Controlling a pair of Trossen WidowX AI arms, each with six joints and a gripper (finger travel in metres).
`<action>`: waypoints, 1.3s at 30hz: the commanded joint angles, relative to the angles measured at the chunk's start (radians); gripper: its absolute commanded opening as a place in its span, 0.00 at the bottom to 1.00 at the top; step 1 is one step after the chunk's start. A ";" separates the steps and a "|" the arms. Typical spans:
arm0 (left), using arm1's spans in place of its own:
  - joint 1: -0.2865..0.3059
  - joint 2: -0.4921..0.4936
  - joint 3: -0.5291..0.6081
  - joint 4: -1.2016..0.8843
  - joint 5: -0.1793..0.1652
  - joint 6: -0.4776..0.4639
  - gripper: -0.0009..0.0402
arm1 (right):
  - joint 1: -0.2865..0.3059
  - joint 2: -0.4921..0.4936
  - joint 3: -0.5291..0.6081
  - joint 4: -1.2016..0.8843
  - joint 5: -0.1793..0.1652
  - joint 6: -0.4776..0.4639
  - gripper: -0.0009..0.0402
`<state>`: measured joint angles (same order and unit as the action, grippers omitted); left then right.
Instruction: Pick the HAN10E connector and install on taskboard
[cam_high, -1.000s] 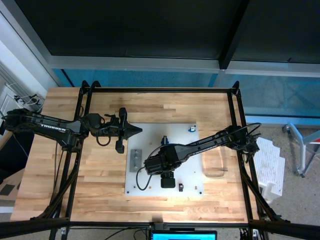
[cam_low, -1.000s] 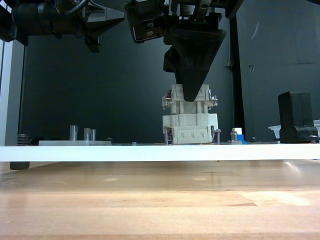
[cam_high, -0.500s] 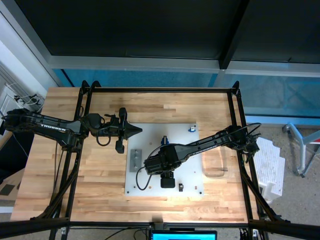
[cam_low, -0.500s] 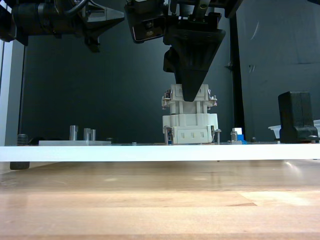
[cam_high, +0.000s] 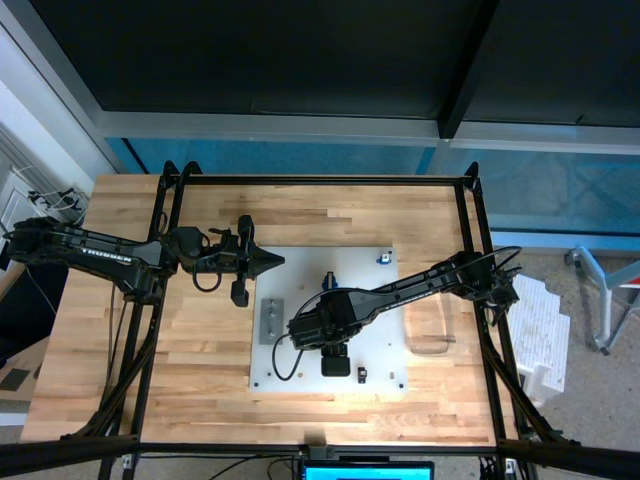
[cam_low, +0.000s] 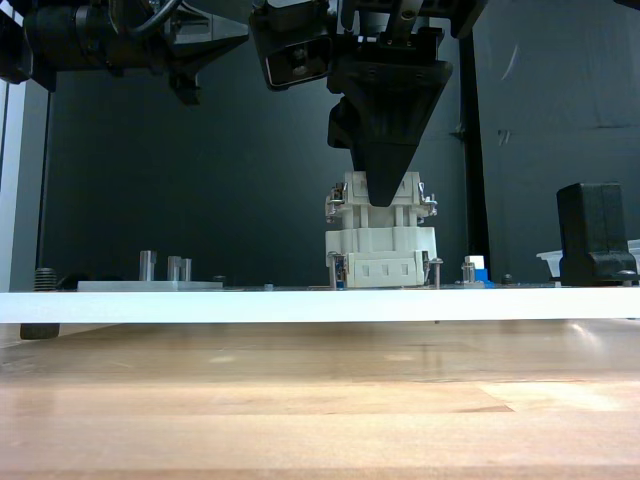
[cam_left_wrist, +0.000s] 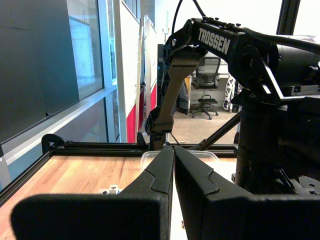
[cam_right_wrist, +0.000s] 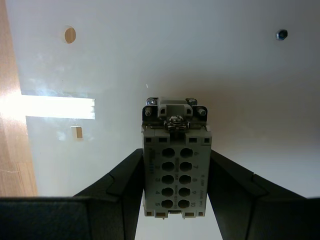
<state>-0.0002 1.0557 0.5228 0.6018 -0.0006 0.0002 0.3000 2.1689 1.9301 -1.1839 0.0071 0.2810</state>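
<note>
My right gripper (cam_right_wrist: 175, 186) is shut on the HAN10E connector (cam_right_wrist: 175, 170), a pale grey-beige block with two rows of round contact holes. Its fingers (cam_right_wrist: 125, 180) press on both long sides. In the low view the connector (cam_low: 380, 202) stands upright under the right gripper (cam_low: 385, 190), its lower end meeting a matching pale housing (cam_low: 381, 258) fixed on the white taskboard (cam_low: 250, 303). From above, the right gripper (cam_high: 335, 352) hides the connector over the taskboard (cam_high: 300, 378). My left gripper (cam_high: 272, 261) hovers shut at the board's far-left corner, holding nothing.
On the board are a grey metal block (cam_high: 271, 320) with pegs, a small blue part (cam_high: 384, 258) at the far right and a small black fitting (cam_high: 361, 376) near the front. A clear plastic tray (cam_high: 430, 325) lies right of the board. A black block (cam_low: 595, 235) stands at the low view's right.
The right gripper and the connector have sunk very slightly toward the housing on the board. The left arm has not moved.
</note>
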 joint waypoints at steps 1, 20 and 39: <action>0.000 0.000 0.000 0.000 0.000 0.000 0.02 | 0.000 -0.001 0.002 0.000 -0.002 -0.002 0.09; 0.000 0.000 0.000 0.000 0.000 0.000 0.02 | 0.002 -0.001 -0.121 0.120 0.000 -0.002 0.09; 0.000 0.000 0.000 0.000 0.000 0.000 0.02 | 0.002 -0.016 -0.107 0.116 -0.002 0.000 0.32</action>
<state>-0.0002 1.0557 0.5228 0.6018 -0.0006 0.0002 0.3016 2.1540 1.8233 -1.0683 0.0063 0.2794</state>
